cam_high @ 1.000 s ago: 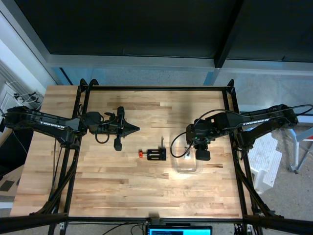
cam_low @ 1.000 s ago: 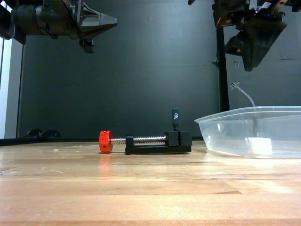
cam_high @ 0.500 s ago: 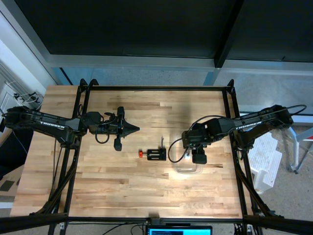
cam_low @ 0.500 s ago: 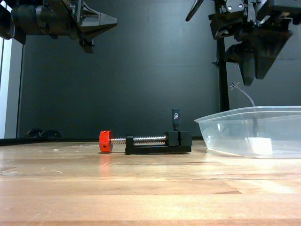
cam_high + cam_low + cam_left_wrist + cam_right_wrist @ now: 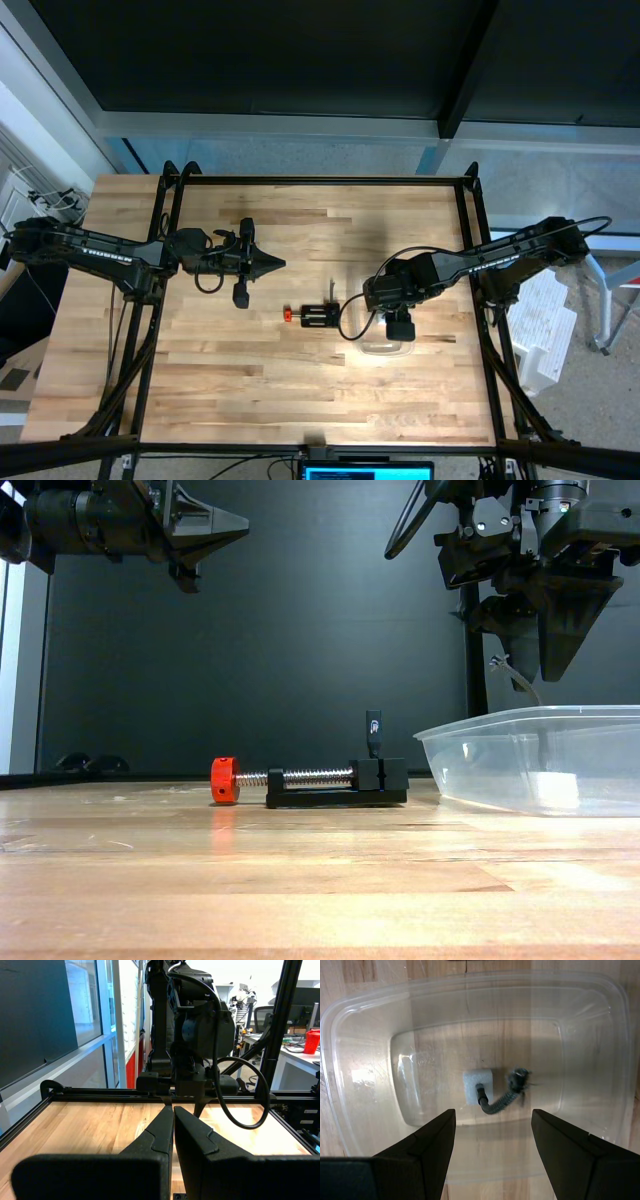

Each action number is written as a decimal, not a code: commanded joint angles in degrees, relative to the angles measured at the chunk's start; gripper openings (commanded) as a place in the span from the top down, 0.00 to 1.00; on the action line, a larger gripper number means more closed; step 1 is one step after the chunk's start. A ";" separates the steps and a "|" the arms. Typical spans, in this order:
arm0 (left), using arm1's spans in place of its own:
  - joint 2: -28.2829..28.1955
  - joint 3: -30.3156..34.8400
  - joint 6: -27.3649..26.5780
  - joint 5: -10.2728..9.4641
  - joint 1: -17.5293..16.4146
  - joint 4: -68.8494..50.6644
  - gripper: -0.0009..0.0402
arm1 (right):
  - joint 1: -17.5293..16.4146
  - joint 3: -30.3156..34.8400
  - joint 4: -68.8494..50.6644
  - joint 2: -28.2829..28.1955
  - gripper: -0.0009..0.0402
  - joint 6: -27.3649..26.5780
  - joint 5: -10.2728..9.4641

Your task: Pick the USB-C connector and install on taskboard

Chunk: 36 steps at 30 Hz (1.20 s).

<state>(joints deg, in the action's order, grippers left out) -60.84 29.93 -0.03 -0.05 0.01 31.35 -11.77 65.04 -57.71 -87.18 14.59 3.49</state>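
The right gripper hung above the clear tray, pointing straight down into it. Its jaws were spread wide w/ nothing btwn them, and they touched neither the tray nor its contents. The tray sat on the bench, near the taskboard on its right side, w/ a small gap btwn the two.

The USB-C connector lay on the tray floor, approx. mid-tray, directly under the gripper. It was a small dark plug end touching one edge of a whitish square piece. A short braided grey cable curled off it to a frayed tip. In the low view that tip stuck up above the tray rim, near the jaws but apart from them.

The taskboard, a black block, lay flat on the bench. It had an orange-red knob at its left end on a silvery screw. A small dark post stood upright at the end nearer the tray.

The left gripper was held level, high over the bench's left half, w/ its tip aimed toward the right arm. Its jaws were pressed together, holding nothing, well apart from taskboard and tray.
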 commanded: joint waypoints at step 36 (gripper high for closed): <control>-0.02 0.02 0.00 0.02 -0.02 0.02 0.98 | -1.20 -10.67 13.88 -1.44 0.57 3.10 0.11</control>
<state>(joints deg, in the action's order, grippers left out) -60.86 29.95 -0.03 -0.05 0.01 31.35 -12.95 54.70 -44.18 -88.62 17.69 3.66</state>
